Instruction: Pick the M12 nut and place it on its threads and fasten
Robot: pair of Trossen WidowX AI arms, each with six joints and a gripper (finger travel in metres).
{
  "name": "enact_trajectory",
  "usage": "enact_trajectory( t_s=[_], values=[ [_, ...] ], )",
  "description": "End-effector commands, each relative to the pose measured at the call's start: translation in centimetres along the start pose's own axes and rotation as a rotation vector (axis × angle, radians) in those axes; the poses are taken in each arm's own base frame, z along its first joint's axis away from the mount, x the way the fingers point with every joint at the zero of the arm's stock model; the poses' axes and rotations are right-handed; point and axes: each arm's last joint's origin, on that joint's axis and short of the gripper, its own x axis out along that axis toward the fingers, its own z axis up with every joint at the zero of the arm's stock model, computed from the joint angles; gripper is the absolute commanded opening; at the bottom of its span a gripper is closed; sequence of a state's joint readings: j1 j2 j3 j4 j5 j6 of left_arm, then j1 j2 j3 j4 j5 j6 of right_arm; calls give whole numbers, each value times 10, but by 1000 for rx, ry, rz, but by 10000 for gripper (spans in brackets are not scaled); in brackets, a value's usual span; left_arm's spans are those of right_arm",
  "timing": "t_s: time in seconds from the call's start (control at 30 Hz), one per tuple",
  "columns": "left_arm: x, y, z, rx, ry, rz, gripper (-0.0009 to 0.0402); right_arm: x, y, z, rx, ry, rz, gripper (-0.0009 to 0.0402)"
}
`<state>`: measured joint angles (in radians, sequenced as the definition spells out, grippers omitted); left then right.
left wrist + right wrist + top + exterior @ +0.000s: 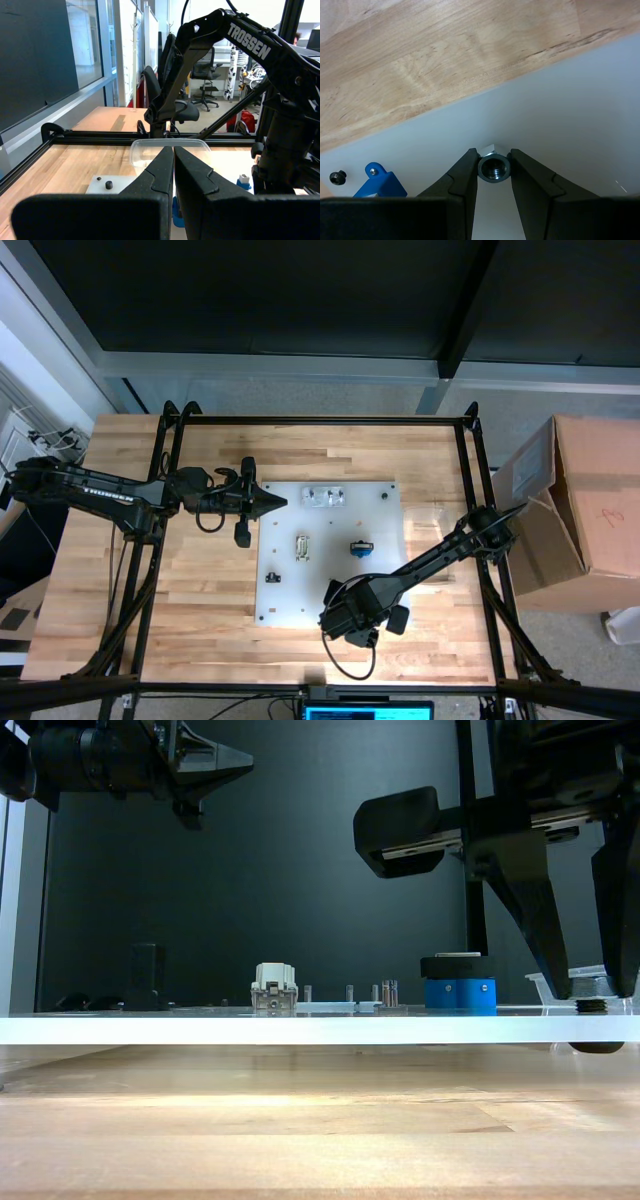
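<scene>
White "TROSSEN" lettering on the right arm (pixel 250 42), same brand word on the left arm (pixel 95 495)

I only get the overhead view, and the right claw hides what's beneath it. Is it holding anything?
Observer: Yes, its wrist view shows the right gripper shut on a small silver nut.
Operator: Is that nut on its stud?
Observer: The low view shows the black ribbed stud between the fingers, ribs showing; whether the nut touches it, I cannot tell.
Operator: And the left claw?
Observer: In the low view the left gripper, shut, hangs high above the white board.
</scene>
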<state>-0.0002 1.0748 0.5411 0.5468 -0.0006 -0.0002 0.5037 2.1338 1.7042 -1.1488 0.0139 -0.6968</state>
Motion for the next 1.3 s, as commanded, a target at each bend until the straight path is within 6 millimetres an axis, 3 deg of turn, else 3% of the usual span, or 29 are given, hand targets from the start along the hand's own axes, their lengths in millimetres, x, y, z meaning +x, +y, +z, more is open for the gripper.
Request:
enact_trajectory(
  t_s=[0.03,0.4,0.77,1.3],
  values=[
    [0,0,0,0,0,0,0,2,0,0,3,-7,-7,23],
    [0,0,0,0,0,0,0,4,0,0,26,-15,-13,23],
    [0,0,0,0,0,0,0,0,1,-2,270,-24,-16,23],
    [0,0,0,0,0,0,0,2,8,-9,402,-90,-39,23]
  ],
)
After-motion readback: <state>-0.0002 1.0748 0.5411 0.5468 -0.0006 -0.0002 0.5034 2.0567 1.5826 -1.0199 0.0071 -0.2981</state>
